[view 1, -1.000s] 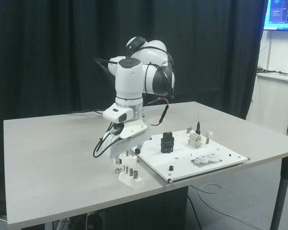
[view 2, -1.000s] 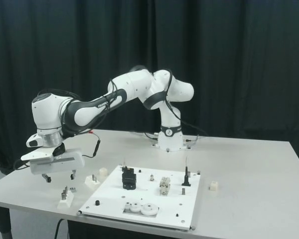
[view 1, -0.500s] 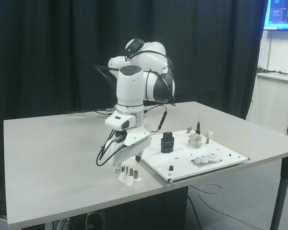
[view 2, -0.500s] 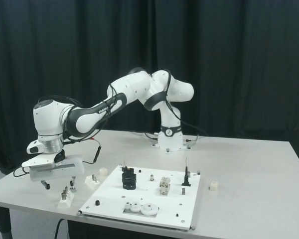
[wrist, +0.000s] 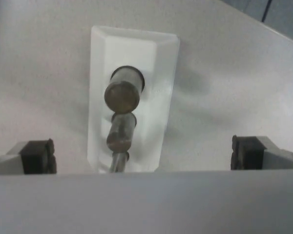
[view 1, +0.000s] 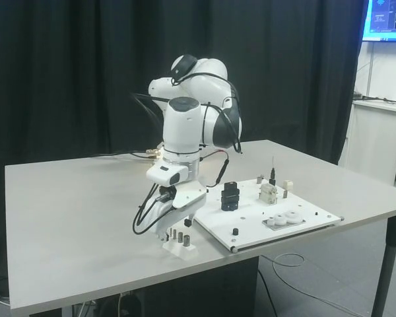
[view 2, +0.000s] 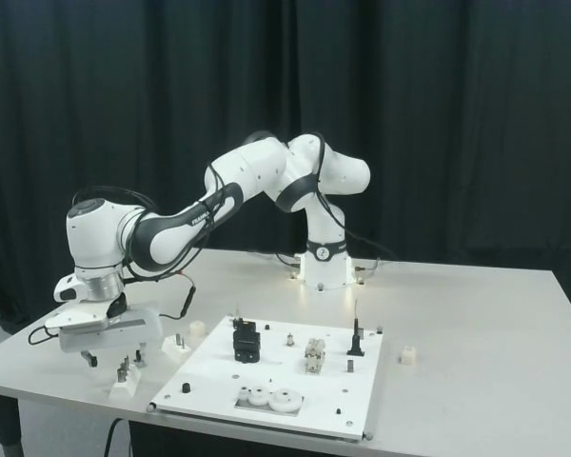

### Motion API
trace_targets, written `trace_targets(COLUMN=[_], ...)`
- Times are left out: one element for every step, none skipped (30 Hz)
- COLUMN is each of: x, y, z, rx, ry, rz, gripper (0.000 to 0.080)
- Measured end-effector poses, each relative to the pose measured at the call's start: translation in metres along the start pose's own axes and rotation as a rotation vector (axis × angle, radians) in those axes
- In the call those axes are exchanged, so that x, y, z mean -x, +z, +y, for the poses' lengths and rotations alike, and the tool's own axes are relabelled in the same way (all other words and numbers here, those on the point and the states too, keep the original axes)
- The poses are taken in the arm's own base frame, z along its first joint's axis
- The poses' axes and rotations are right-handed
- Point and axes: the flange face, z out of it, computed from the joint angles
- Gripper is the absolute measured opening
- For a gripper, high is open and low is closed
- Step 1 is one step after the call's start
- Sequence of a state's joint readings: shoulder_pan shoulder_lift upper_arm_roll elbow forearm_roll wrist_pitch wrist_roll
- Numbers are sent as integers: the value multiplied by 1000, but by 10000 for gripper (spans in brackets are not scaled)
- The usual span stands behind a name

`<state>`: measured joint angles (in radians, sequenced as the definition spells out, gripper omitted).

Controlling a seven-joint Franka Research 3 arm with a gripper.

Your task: Pick round peg 3.

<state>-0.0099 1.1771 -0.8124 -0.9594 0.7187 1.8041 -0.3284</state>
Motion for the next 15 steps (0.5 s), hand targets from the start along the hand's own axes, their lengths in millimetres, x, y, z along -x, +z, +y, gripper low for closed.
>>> trace_targets(x=[0,0,0,0,0,0,0,0,0,1,1,1,1,1,1], y=[1,2,3,3,4,5,6,7,7,8,9,10,10,11,12], z=[0,0,-1,-1,-1,-2,-2,-2,-3,-3,-4,-4,-5,-5,-5], rx=[0,-1,-2,-3,-4,-6,-8,-10,-11,-13,-15,-16,-17,-17,-17], ry=[-1,-1,-2,-2,-2,-2,-3,-3,-3,-3,-4,-3,-3,-1,0], rz=[-2,-3,-5,-6,-8,-9,-10,-11,-12,-13,-14,-15,-16,-18,-19], gripper=[800,800,800,800,800,800,800,800,800,800,800,800,800,800,800])
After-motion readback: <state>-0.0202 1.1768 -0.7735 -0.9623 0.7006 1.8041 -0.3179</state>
